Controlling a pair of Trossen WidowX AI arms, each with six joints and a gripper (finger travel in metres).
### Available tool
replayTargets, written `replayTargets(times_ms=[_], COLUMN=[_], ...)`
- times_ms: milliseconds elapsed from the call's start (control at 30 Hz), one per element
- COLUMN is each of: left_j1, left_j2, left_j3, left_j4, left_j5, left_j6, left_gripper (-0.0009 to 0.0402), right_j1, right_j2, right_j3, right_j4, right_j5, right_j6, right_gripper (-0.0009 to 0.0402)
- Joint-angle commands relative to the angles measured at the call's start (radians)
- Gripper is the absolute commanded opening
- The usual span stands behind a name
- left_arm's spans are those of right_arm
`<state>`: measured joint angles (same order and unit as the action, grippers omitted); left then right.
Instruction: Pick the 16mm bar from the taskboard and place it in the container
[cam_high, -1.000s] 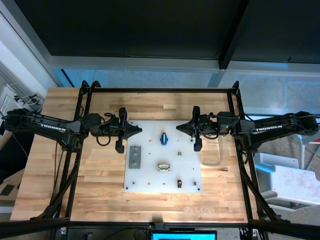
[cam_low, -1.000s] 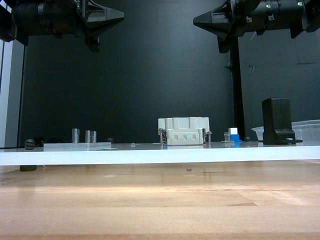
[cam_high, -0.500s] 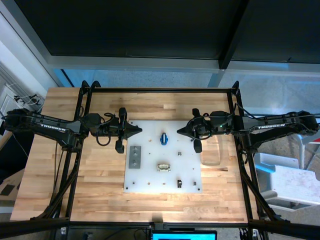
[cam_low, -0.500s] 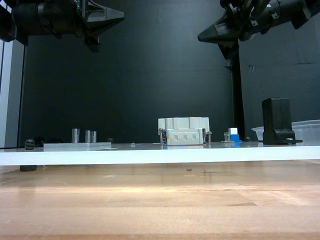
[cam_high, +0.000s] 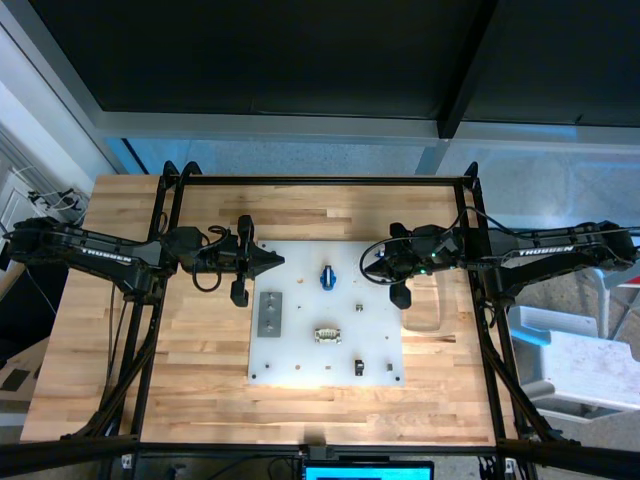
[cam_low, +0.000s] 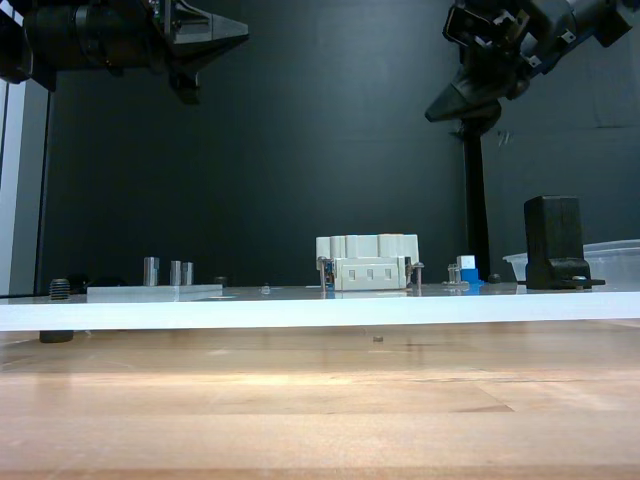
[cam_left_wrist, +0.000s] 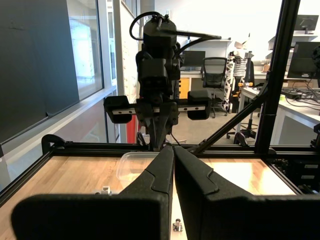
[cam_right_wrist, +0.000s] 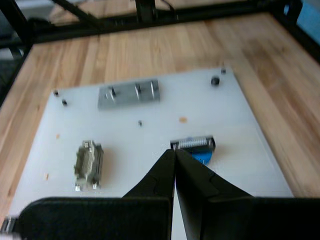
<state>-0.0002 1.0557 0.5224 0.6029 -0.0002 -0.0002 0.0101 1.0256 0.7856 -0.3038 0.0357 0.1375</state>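
The white taskboard (cam_high: 300, 360) lies mid-table with a grey metal block (cam_high: 270, 312), a blue knob (cam_high: 327, 277) and a silver connector (cam_high: 326, 334). Short metal rods (cam_low: 150, 270) stand upright in the block (cam_right_wrist: 129, 93); I cannot tell which one is the 16mm bar. The clear container (cam_high: 425, 300) sits just off the board's right edge. My left gripper (cam_high: 277, 260) hangs shut and empty above the board's far left corner. My right gripper (cam_high: 368, 266) is shut, empty and tilted nose-down high over the board's far right part, near the blue knob (cam_right_wrist: 200, 150).
A small black block (cam_high: 360, 366) stands near the board's front edge and looks tall in the low view (cam_low: 553, 243). A black frame (cam_high: 320, 182) rings the table. In the left wrist view the container (cam_left_wrist: 137, 165) shows below the right arm.
The right gripper has pitched from level to nose-down and shifted slightly toward the board's right side. The left arm has stayed still.
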Motion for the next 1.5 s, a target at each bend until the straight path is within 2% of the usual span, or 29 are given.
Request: replayTargets(times_ms=[33, 233, 500, 1033, 1100, 1167, 1500], left_j1=[0.0, 0.0, 0.0, 0.0, 0.0, 0.0, 0.0], left_j2=[0.0, 0.0, 0.0, 0.0, 0.0, 0.0, 0.0], left_j3=[0.0, 0.0, 0.0, 0.0, 0.0, 0.0, 0.0], left_j4=[0.0, 0.0, 0.0, 0.0, 0.0, 0.0, 0.0], left_j5=[0.0, 0.0, 0.0, 0.0, 0.0, 0.0, 0.0], left_j6=[0.0, 0.0, 0.0, 0.0, 0.0, 0.0, 0.0], left_gripper=[0.0, 0.0, 0.0, 0.0, 0.0, 0.0, 0.0], right_j1=[0.002, 0.011, 0.052, 0.241, 0.259, 0.278, 0.392], right_j2=[0.007, 0.056, 0.179, 0.303, 0.317, 0.329, 0.381], right_j3=[0.033, 0.107, 0.247, 0.328, 0.333, 0.335, 0.335], right_j4=[-0.08, -0.232, -0.459, -0.593, -0.597, -0.597, -0.595], right_j5=[0.022, 0.027, 0.024, 0.029, 0.034, 0.054, 0.05], right_j6=[0.014, 0.048, 0.068, 0.225, 0.237, 0.251, 0.286], right_gripper=[0.0, 0.0, 0.0, 0.0, 0.0, 0.0, 0.0])
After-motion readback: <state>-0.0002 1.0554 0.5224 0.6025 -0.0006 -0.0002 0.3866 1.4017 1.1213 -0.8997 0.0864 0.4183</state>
